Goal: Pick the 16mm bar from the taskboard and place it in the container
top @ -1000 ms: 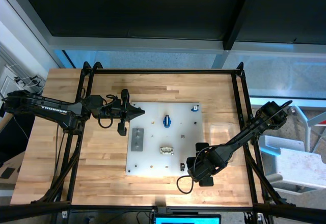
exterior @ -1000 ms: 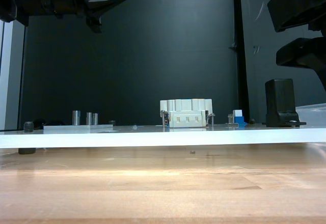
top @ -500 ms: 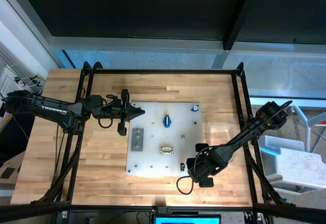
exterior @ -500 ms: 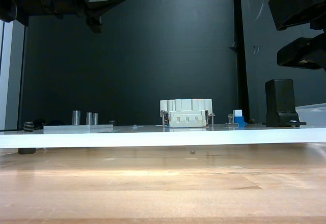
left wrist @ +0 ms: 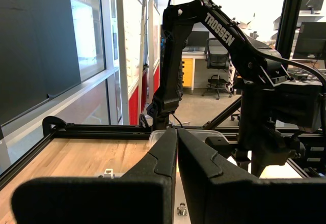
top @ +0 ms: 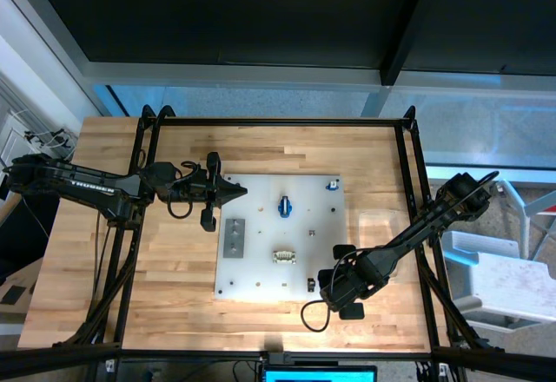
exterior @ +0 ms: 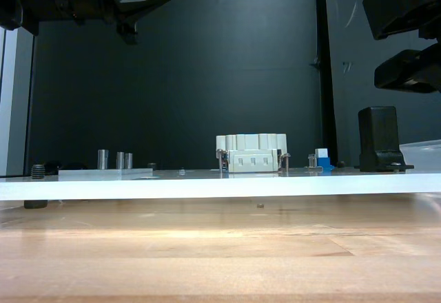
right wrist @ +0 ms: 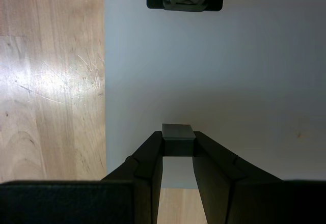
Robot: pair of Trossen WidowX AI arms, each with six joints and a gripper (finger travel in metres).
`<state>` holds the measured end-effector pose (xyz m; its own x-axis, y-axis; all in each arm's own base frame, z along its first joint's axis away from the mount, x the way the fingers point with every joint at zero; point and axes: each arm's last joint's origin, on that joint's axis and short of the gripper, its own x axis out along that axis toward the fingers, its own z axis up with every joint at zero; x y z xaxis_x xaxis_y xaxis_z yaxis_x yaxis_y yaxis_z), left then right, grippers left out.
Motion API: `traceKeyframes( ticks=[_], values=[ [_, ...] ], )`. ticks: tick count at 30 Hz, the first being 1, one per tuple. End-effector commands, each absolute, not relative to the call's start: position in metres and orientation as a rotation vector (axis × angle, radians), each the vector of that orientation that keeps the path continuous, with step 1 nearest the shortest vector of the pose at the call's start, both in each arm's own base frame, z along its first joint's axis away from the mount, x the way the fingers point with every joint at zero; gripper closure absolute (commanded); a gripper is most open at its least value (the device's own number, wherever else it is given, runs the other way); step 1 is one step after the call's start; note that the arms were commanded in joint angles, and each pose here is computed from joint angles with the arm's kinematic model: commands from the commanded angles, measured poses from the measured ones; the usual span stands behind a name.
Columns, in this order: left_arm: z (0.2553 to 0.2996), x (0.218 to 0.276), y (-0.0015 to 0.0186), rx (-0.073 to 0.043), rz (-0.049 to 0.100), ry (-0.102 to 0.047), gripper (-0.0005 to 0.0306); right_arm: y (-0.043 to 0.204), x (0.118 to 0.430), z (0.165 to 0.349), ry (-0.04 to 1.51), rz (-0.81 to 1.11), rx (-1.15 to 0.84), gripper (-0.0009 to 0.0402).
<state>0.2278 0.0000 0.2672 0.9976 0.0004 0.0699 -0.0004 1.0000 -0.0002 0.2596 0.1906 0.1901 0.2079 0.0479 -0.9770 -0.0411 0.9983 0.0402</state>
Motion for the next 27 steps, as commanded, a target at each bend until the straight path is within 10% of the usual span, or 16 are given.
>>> traceKeyframes(
  ticks=[1,27],
  values=[
    [0.2672,0.2279,0.0,0.0,0.0,-0.07,0.03,0.19,0.258,0.196,1.343,0.071,0.016,0.0355],
    [0.2672,0.2279,0.0,0.0,0.0,-0.07,0.03,0.172,0.237,0.254,1.263,0.107,0.062,0.0354]
  ],
)
